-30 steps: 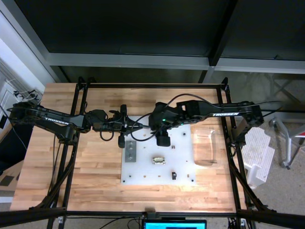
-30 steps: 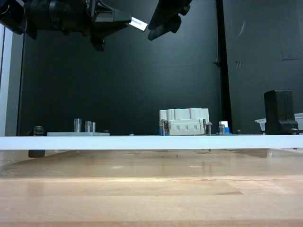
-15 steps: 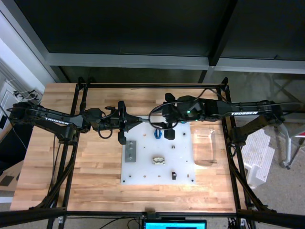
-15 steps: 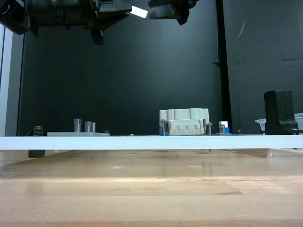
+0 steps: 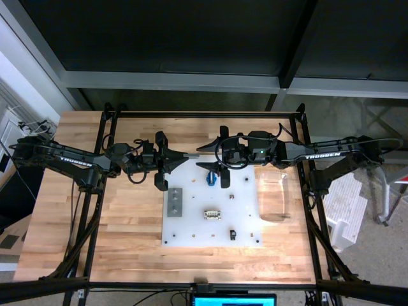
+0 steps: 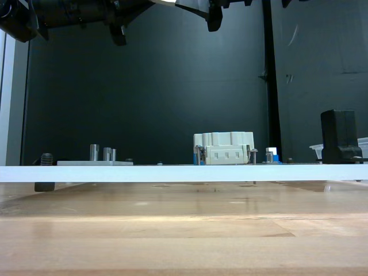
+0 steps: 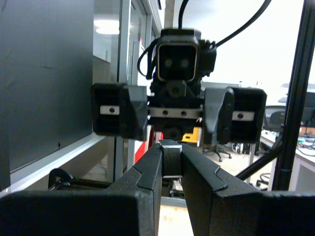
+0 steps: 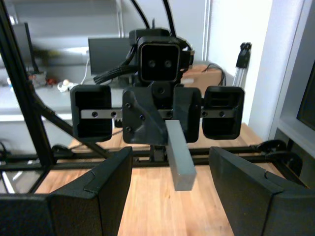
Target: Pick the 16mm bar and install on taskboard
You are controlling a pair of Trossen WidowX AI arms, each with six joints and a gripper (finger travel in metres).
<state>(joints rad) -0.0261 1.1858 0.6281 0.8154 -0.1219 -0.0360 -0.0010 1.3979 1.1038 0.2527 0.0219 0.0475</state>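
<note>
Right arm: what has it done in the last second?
The right gripper swung up from over the taskboard and turned to face the left gripper, jaws open around the tip of the 16mm bar. The left gripper rose slightly, still shut on the bar. The taskboard's parts stayed put.

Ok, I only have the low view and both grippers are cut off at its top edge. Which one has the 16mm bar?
Observer: The left gripper is shut on the 16mm bar, clamped at one end, the rest sticking out toward the right arm.
Operator: And the right gripper?
Observer: The right gripper is open, facing the left one. In the right wrist view the bar's free end shows between its fingers, touching neither.
</note>
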